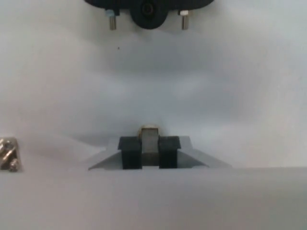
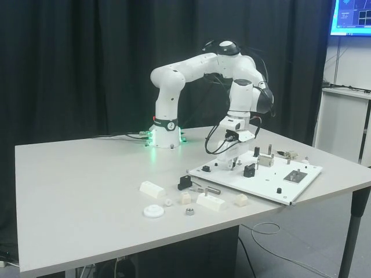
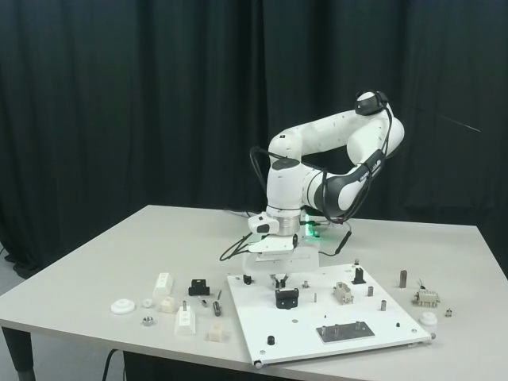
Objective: Remove square peg 2.
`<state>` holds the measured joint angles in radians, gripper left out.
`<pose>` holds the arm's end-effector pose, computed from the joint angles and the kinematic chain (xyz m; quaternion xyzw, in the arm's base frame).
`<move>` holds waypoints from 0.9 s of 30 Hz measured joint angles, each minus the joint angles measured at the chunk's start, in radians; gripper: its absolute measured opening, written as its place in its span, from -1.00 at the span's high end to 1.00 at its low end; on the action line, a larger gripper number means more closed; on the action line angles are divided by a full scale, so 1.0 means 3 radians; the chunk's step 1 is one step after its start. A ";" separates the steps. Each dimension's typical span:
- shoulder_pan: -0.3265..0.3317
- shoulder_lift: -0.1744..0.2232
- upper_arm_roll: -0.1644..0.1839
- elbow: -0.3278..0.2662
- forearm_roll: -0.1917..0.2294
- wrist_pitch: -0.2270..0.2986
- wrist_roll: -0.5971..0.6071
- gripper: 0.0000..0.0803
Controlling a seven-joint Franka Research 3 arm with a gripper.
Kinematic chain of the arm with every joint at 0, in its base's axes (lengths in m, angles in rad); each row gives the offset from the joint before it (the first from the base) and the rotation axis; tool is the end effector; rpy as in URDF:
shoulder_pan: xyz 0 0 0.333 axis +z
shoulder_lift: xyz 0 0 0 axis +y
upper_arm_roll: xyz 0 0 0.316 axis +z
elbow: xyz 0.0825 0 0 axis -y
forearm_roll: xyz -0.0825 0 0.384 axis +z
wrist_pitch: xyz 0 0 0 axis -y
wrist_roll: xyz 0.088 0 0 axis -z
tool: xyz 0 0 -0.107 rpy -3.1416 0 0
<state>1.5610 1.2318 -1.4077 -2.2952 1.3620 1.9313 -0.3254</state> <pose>0.4883 0.0758 0.2037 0.9856 -0.1671 -0.0034 0.0257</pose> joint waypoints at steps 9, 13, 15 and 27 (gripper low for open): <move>0.0003 -0.0004 -0.0015 -0.0004 0.0000 -0.0012 0.0000 0.82; 0.0026 -0.0004 -0.0078 -0.0019 -0.0011 -0.0065 0.0000 0.82; 0.0045 -0.0004 -0.0125 -0.0028 -0.0029 -0.0102 0.0000 0.82; 0.0180 -0.0005 -0.0465 -0.0040 -0.0224 -0.0360 0.0012 0.82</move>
<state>1.6151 1.2303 -1.5473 -2.3072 1.2949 1.8232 -0.3220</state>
